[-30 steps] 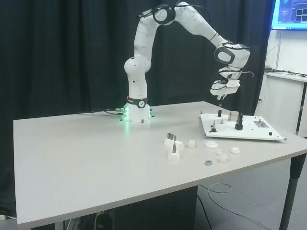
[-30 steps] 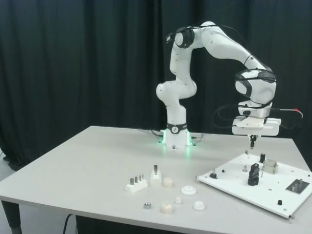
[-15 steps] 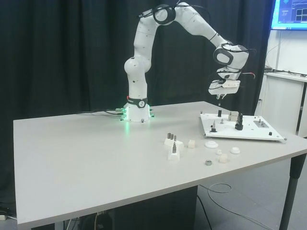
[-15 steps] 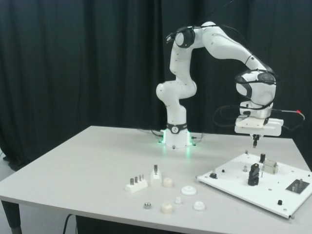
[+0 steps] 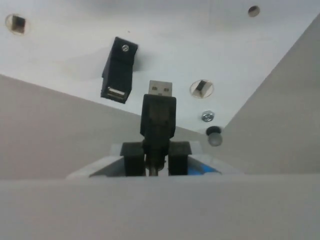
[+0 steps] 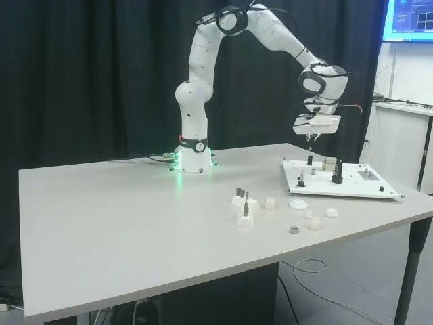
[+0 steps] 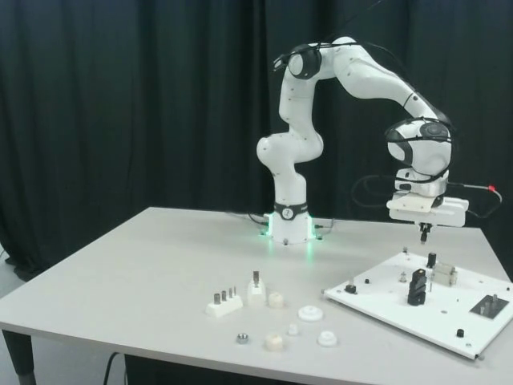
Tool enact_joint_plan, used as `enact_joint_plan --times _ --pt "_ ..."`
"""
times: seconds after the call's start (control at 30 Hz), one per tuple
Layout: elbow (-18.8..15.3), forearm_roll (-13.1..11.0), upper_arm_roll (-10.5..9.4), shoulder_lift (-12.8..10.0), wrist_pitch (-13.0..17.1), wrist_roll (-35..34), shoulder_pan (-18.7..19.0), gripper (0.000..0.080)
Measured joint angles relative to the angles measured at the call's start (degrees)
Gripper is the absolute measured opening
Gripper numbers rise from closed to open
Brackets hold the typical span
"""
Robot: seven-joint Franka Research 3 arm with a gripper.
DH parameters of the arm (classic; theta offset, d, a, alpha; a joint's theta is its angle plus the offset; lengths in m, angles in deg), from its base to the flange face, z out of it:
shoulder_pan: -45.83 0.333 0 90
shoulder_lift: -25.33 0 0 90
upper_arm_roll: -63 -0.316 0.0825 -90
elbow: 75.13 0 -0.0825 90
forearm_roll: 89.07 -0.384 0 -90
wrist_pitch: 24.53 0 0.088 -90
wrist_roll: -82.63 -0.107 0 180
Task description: Insert USB.
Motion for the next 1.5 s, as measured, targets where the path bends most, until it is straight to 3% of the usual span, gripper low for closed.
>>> enact_joint_plan --times 0.97,1.5 --pt "-3.48 -5.79 -2.78 -0.29 7.79 -3.99 0.0 0.0094" --pt "-3.95 -9.16 -3.16 -2.09 9.05 -3.99 -0.03 0.0094"
